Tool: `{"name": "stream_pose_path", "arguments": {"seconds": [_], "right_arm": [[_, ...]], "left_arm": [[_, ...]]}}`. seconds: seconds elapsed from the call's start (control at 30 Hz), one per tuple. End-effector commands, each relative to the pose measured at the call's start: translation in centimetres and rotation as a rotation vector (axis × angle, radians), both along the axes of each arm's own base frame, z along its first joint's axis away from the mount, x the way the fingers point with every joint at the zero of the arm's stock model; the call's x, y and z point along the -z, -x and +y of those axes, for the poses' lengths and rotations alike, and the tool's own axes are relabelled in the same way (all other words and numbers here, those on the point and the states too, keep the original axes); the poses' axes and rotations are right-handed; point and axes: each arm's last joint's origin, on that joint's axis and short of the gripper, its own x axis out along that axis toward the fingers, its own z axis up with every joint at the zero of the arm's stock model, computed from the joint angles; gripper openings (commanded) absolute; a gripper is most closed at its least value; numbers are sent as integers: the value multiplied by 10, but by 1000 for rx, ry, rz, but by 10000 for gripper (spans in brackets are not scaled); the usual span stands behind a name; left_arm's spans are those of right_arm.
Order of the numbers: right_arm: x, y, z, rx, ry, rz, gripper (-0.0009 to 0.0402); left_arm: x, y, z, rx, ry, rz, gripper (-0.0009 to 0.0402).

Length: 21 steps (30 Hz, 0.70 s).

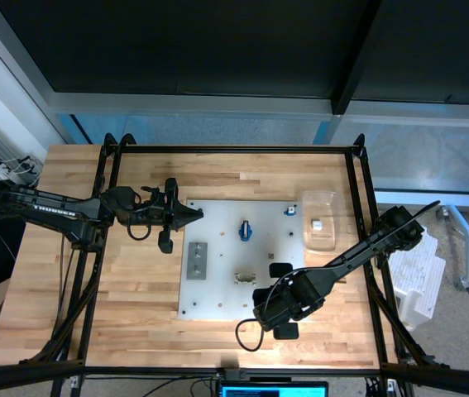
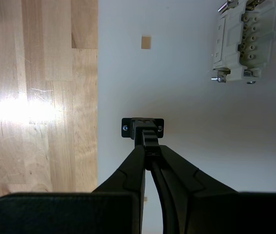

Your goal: Pick the USB connector and install on taskboard

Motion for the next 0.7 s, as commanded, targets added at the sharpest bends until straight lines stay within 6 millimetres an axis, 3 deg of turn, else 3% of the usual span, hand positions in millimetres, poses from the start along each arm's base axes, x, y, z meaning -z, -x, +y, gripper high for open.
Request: {"name": "stream_pose_path", "arguments": {"seconds": [0.03,0.5,0.7], "right_arm": [[4,0,0,0,2,15,0],[-2,1,0,-1,-10,-4,1],[-4,1,0,0,-14,-11,27]], "left_arm": [[0,0,0,0,0,0,0],[0,0,0,0,0,0,0],[0,0,0,0,0,0,0]]}}
